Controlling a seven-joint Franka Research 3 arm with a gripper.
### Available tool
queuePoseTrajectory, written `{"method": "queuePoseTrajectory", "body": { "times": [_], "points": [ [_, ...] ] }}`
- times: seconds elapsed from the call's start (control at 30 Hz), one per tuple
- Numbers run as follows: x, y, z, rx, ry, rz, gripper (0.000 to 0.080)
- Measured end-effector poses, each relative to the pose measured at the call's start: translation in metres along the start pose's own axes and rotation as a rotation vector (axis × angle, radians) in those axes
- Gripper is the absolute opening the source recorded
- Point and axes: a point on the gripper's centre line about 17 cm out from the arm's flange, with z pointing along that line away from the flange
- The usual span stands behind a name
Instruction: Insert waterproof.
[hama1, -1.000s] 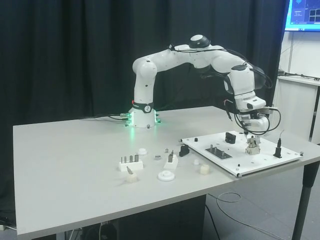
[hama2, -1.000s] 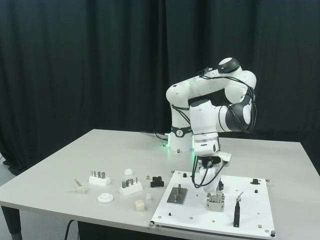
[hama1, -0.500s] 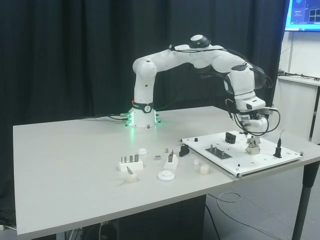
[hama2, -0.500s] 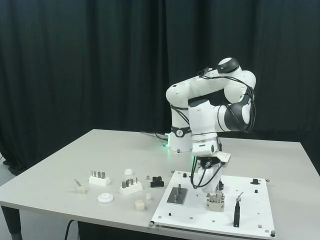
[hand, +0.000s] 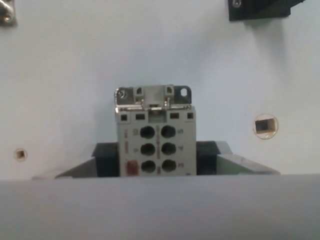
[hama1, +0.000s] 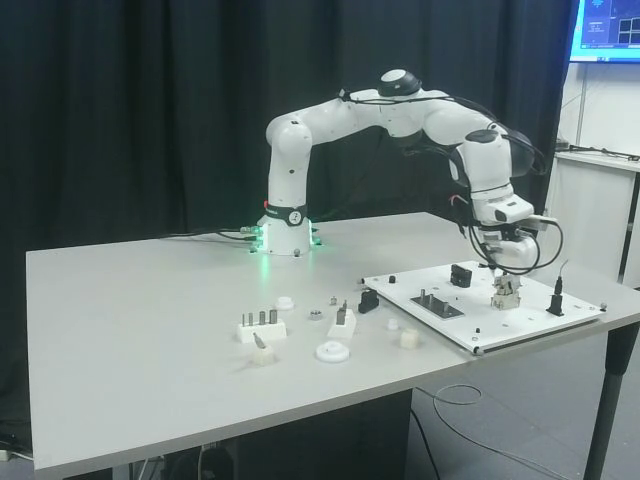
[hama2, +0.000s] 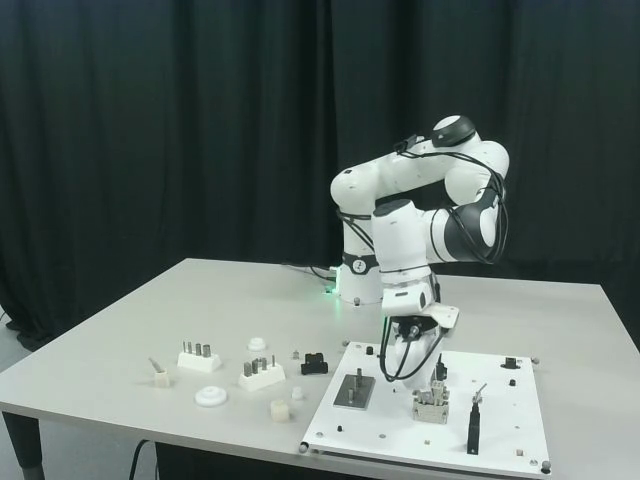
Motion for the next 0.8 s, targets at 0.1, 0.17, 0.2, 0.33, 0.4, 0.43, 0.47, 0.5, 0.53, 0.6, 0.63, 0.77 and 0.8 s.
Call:
{"method": "queuePoseTrajectory", "body": {
  "times": [0.1, 0.17, 0.2, 0.33, 0.4, 0.43, 0.47, 0.5, 0.53, 0.6, 0.63, 0.77, 0.8],
  "points": [
    [-0.0006, 0.0006, -0.0004, 0.016, -0.004, -0.013, 0.0313],
    [-0.0015, 0.0011, -0.0006, 0.026, -0.008, -0.025, 0.0313],
    [-0.0015, 0.0011, -0.0006, 0.031, -0.009, -0.033, 0.0313],
    [-0.0019, 0.0017, -0.0008, 0.047, -0.012, -0.058, 0.0313],
    [-0.0018, 0.0019, -0.0008, 0.051, -0.012, -0.066, 0.0313],
    [-0.0016, 0.0019, -0.0008, 0.053, -0.011, -0.068, 0.0313],
    [-0.0014, 0.0019, -0.0008, 0.054, -0.011, -0.069, 0.0313],
    [-0.0011, 0.0018, -0.0008, 0.055, -0.011, -0.069, 0.0313],
    [-0.0007, 0.0016, -0.0008, 0.056, -0.010, -0.070, 0.0313],
    [0.0006, -0.0002, -0.0006, 0.063, -0.007, -0.070, 0.0313],
    [0.0012, -0.0018, -0.0001, 0.069, -0.005, -0.070, 0.0313],
    [0.0016, -0.0034, -0.0003, 0.074, -0.004, -0.047, 0.0313],
    [0.0017, -0.0036, -0.0004, 0.075, -0.004, -0.038, 0.0313]
  ]
}}
